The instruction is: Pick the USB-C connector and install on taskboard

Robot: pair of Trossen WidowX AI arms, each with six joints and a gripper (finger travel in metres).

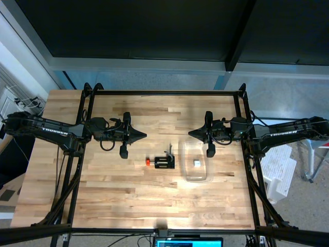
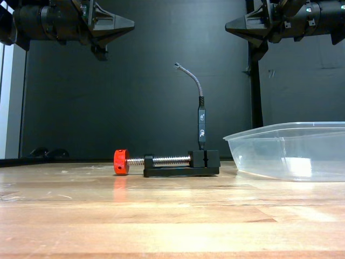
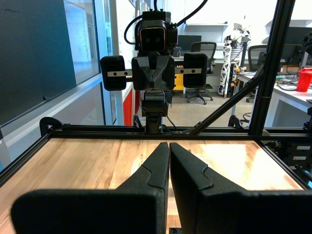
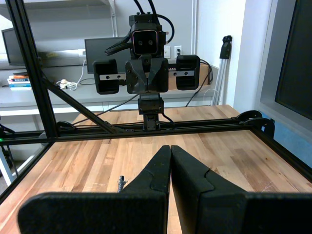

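Left gripper (image 1: pixel 143 136): hangs well above the table at centre-left of the high view, tips pointing right. Its two fingers are pressed together with nothing between them.
Right gripper (image 1: pixel 191 134): at the same height at centre-right, tips pointing left toward the other gripper. It is clenched in the same way and empty.
Connector (image 2: pixel 201 121): stands upright in the right end of the black block, at the centre of the low view. Its thin tail curves over to the left at the top.
Black block (image 2: pixel 180 171): lies flat on the table in mid-frame, below and between the two grippers and touching neither.
Red knob (image 2: pixel 121 162): on the left end of the block's silver screw.
Clear tray (image 2: pixel 291 154): near the block on its right, with a gap between them in the high view.
White piece (image 1: pixel 196 162): lies inside the tray.
Table (image 1: pixel 118 195): light wood planks.
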